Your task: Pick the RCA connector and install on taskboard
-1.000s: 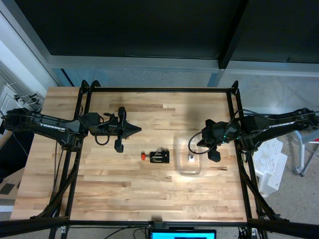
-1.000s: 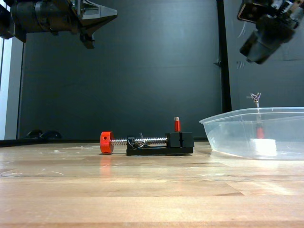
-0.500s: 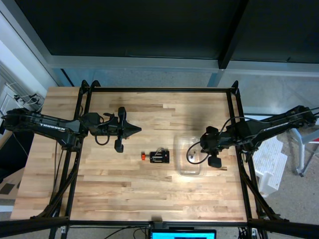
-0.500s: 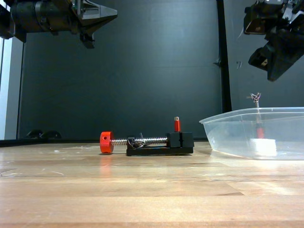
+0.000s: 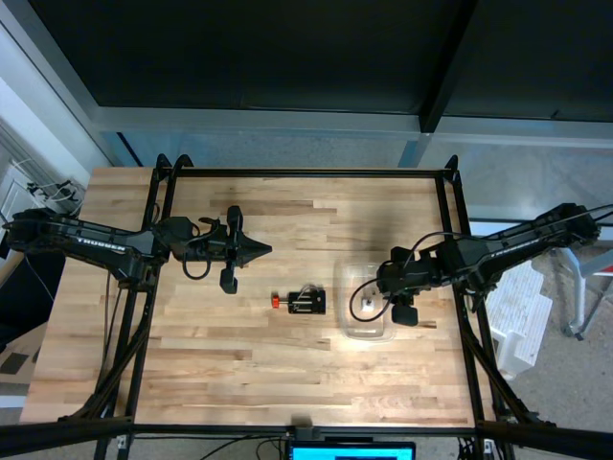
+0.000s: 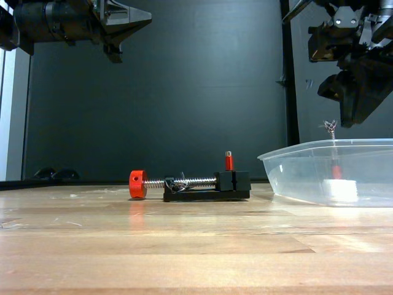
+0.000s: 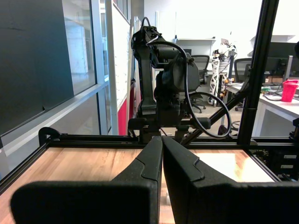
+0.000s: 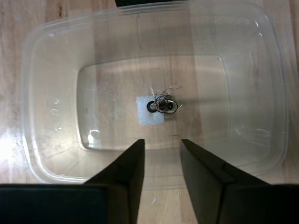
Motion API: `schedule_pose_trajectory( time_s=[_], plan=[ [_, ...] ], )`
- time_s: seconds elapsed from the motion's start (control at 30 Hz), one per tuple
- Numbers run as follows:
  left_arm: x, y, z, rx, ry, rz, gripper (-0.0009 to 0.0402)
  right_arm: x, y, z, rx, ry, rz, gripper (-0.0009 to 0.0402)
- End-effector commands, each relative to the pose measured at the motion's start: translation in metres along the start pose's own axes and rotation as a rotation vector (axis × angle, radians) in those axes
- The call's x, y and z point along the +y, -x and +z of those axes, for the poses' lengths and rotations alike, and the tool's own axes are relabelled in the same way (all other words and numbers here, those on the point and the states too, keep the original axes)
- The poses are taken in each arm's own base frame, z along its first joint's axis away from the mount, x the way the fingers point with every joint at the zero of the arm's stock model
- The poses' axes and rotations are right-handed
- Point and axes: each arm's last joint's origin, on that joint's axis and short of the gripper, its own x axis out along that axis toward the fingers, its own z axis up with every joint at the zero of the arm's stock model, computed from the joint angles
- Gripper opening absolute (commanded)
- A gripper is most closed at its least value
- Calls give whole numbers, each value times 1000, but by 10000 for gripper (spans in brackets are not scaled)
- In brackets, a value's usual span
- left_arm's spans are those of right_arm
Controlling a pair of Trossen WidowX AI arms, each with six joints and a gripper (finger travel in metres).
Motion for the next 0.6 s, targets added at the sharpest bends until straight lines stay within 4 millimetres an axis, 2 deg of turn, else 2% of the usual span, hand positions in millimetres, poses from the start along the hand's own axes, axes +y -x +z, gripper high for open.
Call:
schedule_pose_trajectory(
  time_s=[0.03,0.23,0.6],
  plan=[
    [0,0,0,0,0,0,0,1,-6,2,0,2,-19,138],
    [0,0,0,0,0,0,0,4,-18,6,22,6,-27,158],
    [0,0,0,0,0,0,0,9,-43,10,39,13,-30,162]
  ],
)
